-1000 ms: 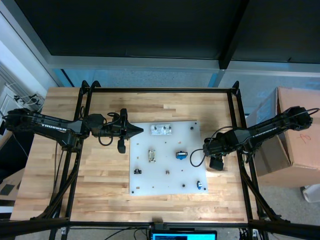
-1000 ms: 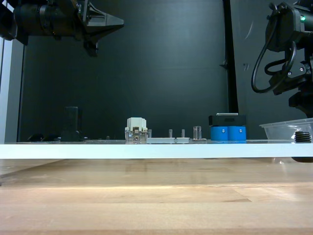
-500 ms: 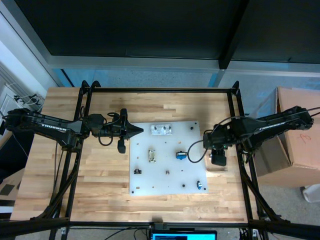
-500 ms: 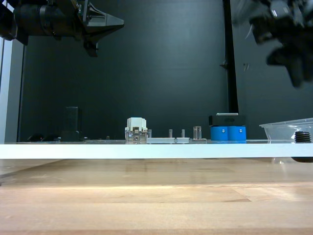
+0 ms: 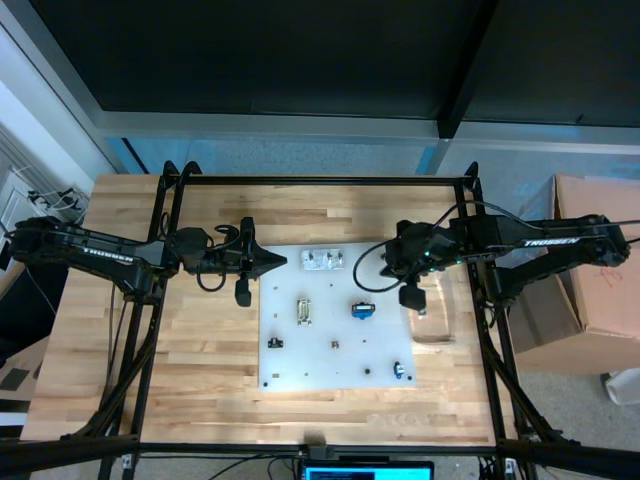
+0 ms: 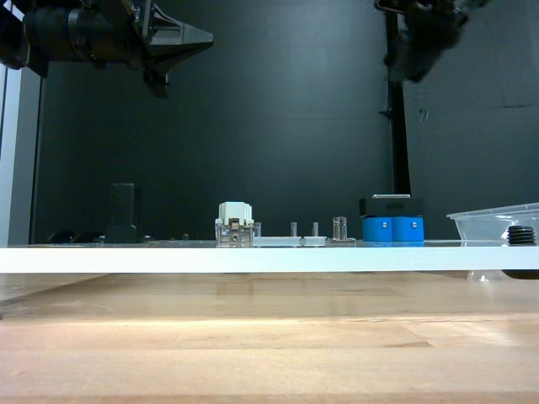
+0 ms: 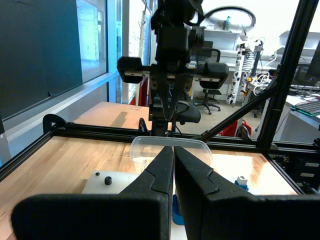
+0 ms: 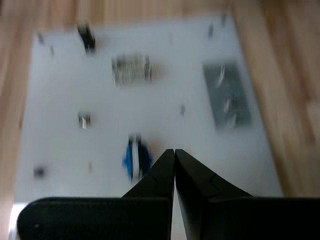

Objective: Unfasten the M12 nut and place it in the container

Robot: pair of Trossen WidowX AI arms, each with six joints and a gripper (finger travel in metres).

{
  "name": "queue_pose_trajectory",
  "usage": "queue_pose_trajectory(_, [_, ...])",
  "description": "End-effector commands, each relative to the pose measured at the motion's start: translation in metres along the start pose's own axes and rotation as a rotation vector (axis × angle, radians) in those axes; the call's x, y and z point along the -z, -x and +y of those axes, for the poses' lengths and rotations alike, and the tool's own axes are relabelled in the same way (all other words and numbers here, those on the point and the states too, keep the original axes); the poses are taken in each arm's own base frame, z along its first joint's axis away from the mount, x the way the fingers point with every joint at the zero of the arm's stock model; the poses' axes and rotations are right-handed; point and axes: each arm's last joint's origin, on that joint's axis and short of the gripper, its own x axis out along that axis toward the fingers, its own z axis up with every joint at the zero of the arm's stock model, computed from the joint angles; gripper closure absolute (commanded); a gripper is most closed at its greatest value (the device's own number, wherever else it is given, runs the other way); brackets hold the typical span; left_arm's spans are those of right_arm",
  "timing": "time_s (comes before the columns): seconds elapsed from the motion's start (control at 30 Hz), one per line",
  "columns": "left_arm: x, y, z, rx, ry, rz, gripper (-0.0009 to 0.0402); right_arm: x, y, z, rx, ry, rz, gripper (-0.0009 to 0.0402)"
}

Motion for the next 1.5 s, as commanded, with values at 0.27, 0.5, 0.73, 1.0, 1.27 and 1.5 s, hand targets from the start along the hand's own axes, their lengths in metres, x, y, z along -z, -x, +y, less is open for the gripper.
queue_pose_trajectory(0.27, [0.000,0.000,0.000,0.000,0.000,0.000,0.0393,-0.008,-0.009,-0.008,-0.052,-0.001,-0.461,0.0394])
queue_pose_trajectory(0.5, [0.000,0.000,0.000,0.000,0.000,0.000,0.0393,0.001,-0.025,-0.010,-0.072,-0.019,-0.672,0.0394])
queue_pose_trajectory(0.73, [0.000,0.000,0.000,0.000,0.000,0.000,0.0393,0.013,-0.035,-0.011,-0.081,-0.034,-0.749,0.0394])
queue_pose_trajectory(1.0, [0.000,0.000,0.000,0.000,0.000,0.000,0.0393,0.018,-0.038,-0.010,-0.111,-0.036,-0.797,0.0394])
queue_pose_trajectory(1.27, [0.000,0.000,0.000,0.000,0.000,0.000,0.0393,0.023,-0.041,-0.010,-0.102,-0.040,-0.802,0.0394])
queue_pose_trajectory(1.5, [0.000,0.000,0.000,0.000,0.000,0.000,0.0393,0.023,-0.041,-0.010,-0.105,-0.041,-0.804,0.0393])
